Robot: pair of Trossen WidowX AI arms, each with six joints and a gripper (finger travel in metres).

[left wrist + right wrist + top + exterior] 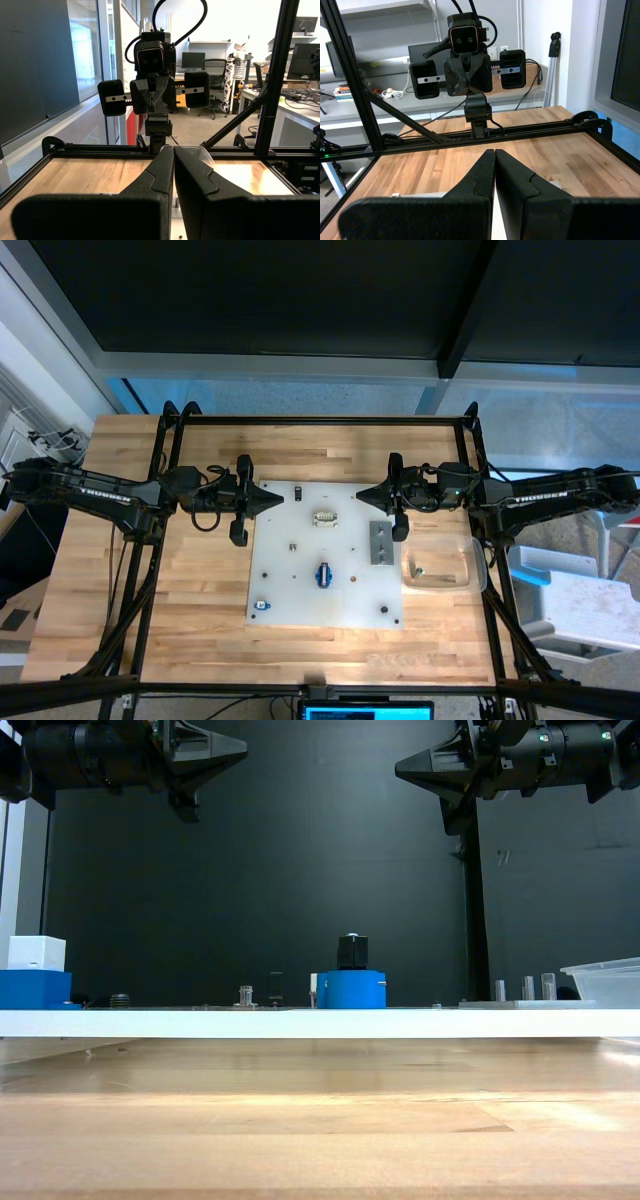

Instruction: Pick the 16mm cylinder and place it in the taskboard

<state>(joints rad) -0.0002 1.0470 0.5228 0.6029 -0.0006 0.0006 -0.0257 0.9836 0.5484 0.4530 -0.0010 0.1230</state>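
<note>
The taskboard [300,580] is a white square panel in the middle of the table, seen edge-on in the low view [320,1023]. A tiny greyish speck, apparently the 16mm cylinder [420,569], lies inside the clear tray to the board's right. My left gripper [278,497] hovers shut and empty above the board's far left corner, high in the low view [240,753], fingers pressed together [173,151]. My right gripper [362,494] hovers shut and empty above the far right side, facing the left one [400,765] [494,152].
The clear plastic tray [472,570] sits off the board's right edge [605,982]. On the board stand a grey metal block [381,542], a blue connector [323,574] [348,988], a white socket [324,517] and a small blue-white fitting [261,606]. A black frame borders the table.
</note>
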